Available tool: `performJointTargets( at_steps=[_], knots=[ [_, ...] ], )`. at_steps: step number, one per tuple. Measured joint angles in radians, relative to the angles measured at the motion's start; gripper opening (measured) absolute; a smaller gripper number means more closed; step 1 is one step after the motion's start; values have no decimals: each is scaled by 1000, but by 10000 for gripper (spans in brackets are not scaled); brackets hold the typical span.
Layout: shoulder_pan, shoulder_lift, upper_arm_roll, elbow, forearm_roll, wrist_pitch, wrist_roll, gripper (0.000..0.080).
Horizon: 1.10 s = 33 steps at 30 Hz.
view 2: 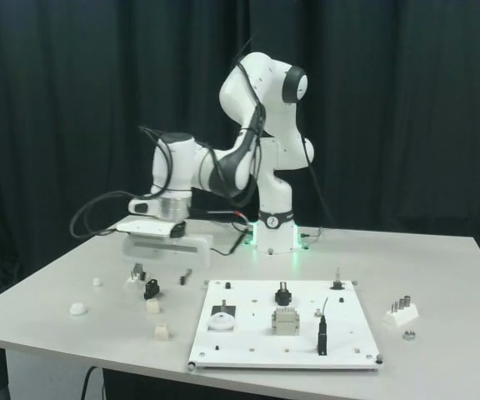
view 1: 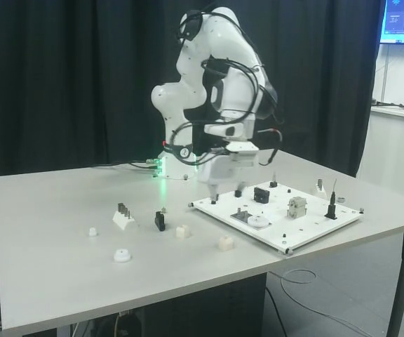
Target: Pick medium gear.
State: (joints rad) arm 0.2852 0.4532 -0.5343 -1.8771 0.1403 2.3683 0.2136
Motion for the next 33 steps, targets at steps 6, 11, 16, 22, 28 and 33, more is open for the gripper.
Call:
performJointTargets(
  at_steps=[6,11,16,22,28,33],
  knots=[
    [-76,16,2,44,-6,0,-92,800],
    [-142,35,10,78,-6,-1,-162,800],
    [-205,52,31,102,-3,-2,-238,800],
    [-269,76,51,127,10,-2,-314,800],
    [-315,108,60,148,36,-4,-378,800],
    [-346,139,62,163,68,-5,-430,800]
  ],
)
